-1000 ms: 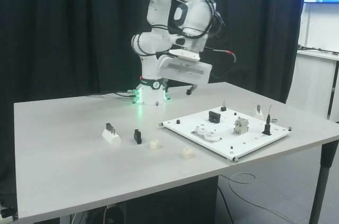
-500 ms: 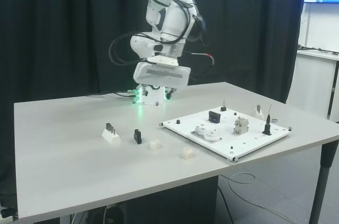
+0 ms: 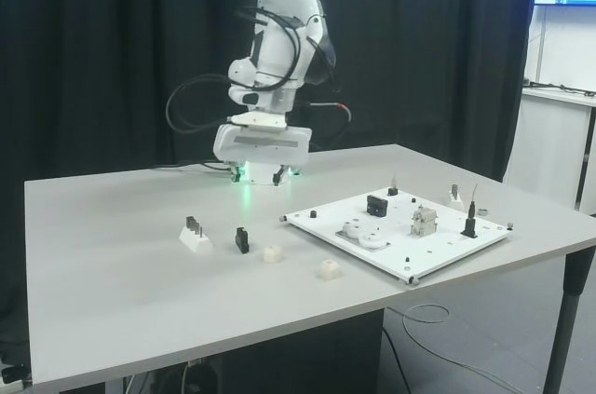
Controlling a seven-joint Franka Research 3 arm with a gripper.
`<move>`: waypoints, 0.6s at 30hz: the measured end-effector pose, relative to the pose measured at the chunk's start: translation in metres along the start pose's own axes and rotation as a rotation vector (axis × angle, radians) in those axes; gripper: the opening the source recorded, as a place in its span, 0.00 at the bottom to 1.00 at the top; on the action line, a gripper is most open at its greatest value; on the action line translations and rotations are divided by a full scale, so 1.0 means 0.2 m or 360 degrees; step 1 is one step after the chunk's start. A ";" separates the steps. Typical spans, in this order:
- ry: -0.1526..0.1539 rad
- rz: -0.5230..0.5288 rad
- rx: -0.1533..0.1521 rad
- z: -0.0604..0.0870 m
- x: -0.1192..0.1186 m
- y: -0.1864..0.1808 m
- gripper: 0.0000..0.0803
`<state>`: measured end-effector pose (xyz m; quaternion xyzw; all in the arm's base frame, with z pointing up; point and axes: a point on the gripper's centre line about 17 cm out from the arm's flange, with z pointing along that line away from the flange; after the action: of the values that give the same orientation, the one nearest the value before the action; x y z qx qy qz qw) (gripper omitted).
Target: Pick D-SUB.
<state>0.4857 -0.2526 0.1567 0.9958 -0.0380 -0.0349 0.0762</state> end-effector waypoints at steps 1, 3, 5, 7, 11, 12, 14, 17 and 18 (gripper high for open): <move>0.0008 -0.0001 0.0006 0.02 -0.01 0.00 1.00; 0.0021 -0.0006 0.0015 0.05 -0.02 0.00 1.00; 0.0033 -0.0012 0.0026 0.08 -0.04 0.00 1.00; 0.0047 -0.0011 0.0037 0.11 -0.05 -0.01 1.00; 0.0081 0.0001 0.0048 0.16 -0.06 -0.02 1.00; 0.0087 0.0004 0.0049 0.17 -0.06 -0.02 1.00; 0.0097 0.0012 0.0052 0.19 -0.06 -0.02 1.00; 0.0105 0.0029 0.0061 0.21 -0.07 -0.02 1.00; 0.0106 0.0034 0.0063 0.21 -0.07 -0.02 1.00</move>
<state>0.4691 -0.2538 0.1150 0.9972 -0.0467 -0.0001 0.0581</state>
